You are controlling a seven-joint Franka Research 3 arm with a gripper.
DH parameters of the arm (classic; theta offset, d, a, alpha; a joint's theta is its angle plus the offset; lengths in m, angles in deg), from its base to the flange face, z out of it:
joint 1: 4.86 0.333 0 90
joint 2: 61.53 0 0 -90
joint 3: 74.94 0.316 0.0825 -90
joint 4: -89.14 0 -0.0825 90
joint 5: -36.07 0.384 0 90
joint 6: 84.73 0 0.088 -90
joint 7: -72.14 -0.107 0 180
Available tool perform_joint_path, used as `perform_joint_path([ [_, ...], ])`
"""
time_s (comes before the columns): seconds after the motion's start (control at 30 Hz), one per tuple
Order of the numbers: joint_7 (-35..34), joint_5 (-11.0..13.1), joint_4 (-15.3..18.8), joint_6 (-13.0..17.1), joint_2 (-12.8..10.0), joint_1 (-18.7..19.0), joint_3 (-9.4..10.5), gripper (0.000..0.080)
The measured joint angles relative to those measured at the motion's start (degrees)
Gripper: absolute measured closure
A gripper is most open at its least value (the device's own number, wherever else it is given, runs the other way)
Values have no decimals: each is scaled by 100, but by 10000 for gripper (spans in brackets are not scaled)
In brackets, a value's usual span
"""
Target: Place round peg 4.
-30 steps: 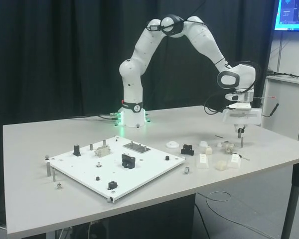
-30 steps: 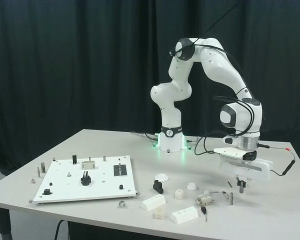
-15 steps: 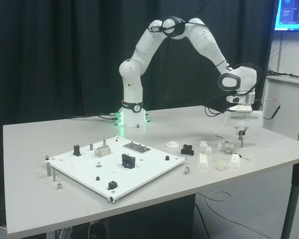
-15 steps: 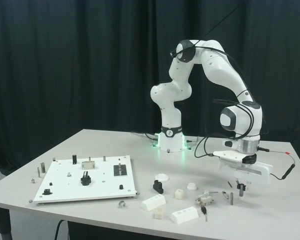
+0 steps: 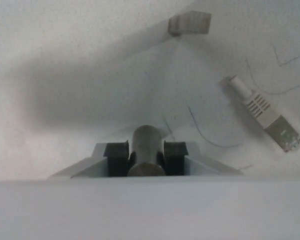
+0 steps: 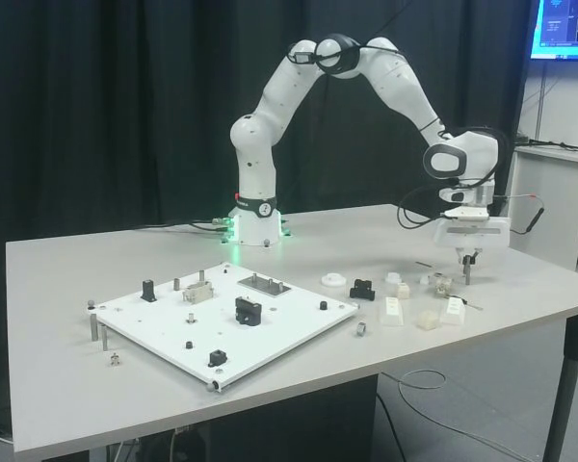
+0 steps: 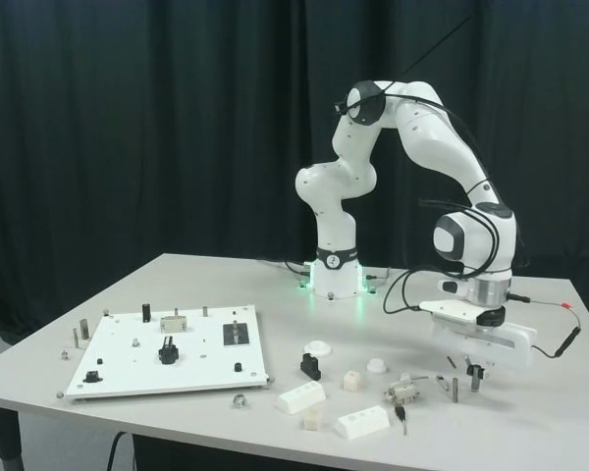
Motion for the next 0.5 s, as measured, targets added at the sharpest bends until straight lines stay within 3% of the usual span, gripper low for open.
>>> perform_joint_path([
  [0.2,0,1,-28,0,-20,2,1,657],
  [0.23,1,1,-30,0,-20,2,1,346],
  [0.37,1,1,-53,-12,-20,2,0,346],
  [0.4,1,1,-62,-18,-20,2,-1,99],
  [0.5,1,1,-95,-60,-19,2,-7,99],
])
